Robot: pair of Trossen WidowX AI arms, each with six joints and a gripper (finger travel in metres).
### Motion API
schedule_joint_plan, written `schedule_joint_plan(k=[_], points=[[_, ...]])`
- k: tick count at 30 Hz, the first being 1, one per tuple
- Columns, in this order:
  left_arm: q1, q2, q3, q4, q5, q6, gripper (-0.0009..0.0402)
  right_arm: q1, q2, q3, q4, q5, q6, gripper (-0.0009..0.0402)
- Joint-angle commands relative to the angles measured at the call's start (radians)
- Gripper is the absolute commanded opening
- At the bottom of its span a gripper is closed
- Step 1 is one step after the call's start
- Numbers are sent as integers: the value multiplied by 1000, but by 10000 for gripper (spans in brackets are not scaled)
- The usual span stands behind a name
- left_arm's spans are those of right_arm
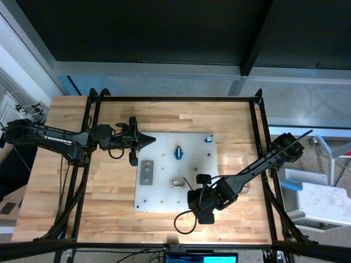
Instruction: Remove the USB connector from the USB hub and place in the container
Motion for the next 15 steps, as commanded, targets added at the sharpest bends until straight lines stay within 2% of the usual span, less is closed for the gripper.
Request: schedule_joint_plan(k=[1, 10, 15], points=[[0, 0, 0, 0, 0, 0, 1, 0, 0, -1, -14, -6, 0, 0], [0, 0, 0, 0, 0, 0, 1, 2, -6, -4, -3, -1, 10, 0], [0, 0, 0, 0, 0, 0, 1, 11, -18, -9, 14, 26, 19, 0]])
